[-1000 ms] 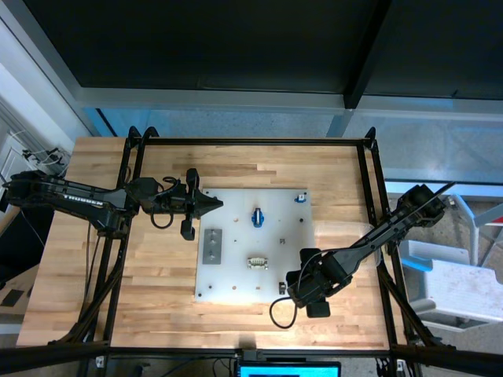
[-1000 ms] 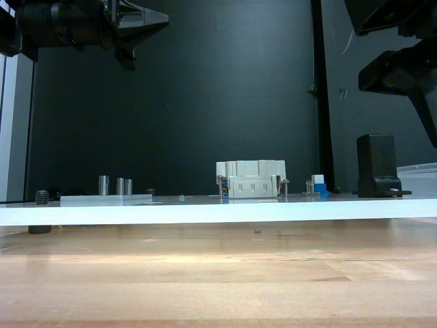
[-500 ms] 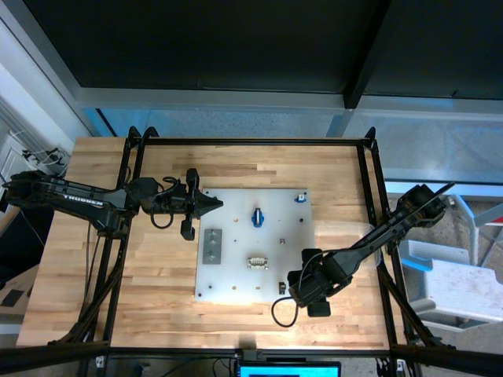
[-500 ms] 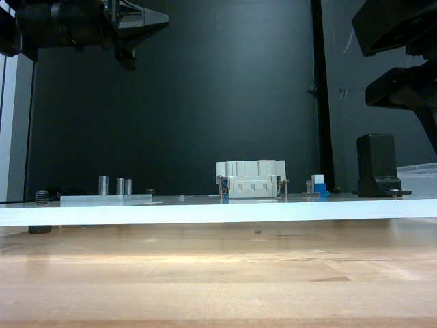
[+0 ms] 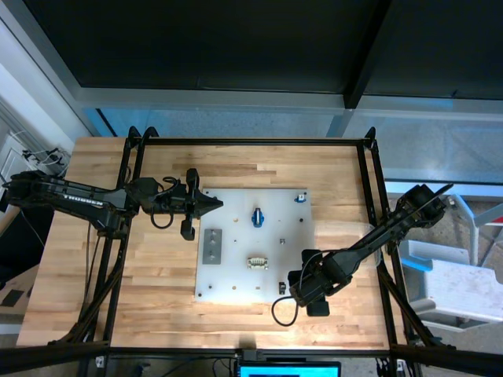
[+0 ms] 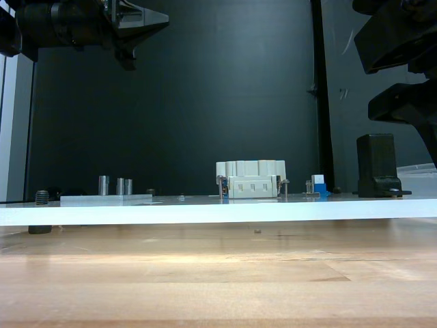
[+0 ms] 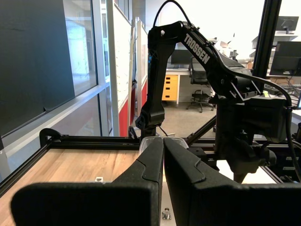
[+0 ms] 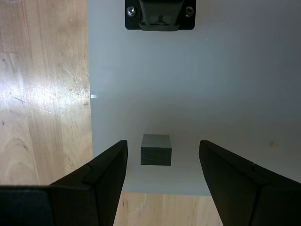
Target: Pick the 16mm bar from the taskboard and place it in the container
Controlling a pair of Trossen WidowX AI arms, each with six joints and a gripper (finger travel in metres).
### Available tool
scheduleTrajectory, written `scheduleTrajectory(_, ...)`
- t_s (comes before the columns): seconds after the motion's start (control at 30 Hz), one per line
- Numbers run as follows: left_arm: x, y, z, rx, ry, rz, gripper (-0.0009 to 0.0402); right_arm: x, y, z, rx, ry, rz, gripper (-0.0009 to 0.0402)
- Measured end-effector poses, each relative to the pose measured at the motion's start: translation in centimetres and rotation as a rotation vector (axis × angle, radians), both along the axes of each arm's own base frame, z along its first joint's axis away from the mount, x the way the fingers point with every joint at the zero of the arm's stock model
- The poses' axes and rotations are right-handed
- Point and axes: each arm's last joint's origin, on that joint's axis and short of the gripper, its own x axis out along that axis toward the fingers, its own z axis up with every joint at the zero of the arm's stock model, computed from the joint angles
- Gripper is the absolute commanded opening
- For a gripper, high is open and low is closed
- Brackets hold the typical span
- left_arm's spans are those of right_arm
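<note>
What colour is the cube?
Dark grey cube, best in right wrist view, below right end effector; left end effector hovers over board edge.

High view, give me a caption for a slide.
Left gripper shut over far-left taskboard corner; right gripper open above the near-right corner.

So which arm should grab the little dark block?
Right. The right end effector hangs open over the block; the left end effector is shut, high above the board's far-left corner.

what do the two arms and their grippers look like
Both are matt black with slim jointed links. White TROSSEN lettering runs along the left arm and right arm; a black cable loops at each wrist. The left gripper, over the taskboard's far left corner, and the right gripper, above its near right corner, have broad black wedge-shaped fingers.
</note>
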Motion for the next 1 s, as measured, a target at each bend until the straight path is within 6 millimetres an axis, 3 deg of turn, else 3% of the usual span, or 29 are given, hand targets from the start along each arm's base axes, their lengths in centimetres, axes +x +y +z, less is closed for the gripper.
scheduleTrajectory(1.0,0.0,0.0,0.01,0.0,0.0,0.0,0.0,0.07,0.05,0.01,0.007,-0.006,0.001,0.0044)
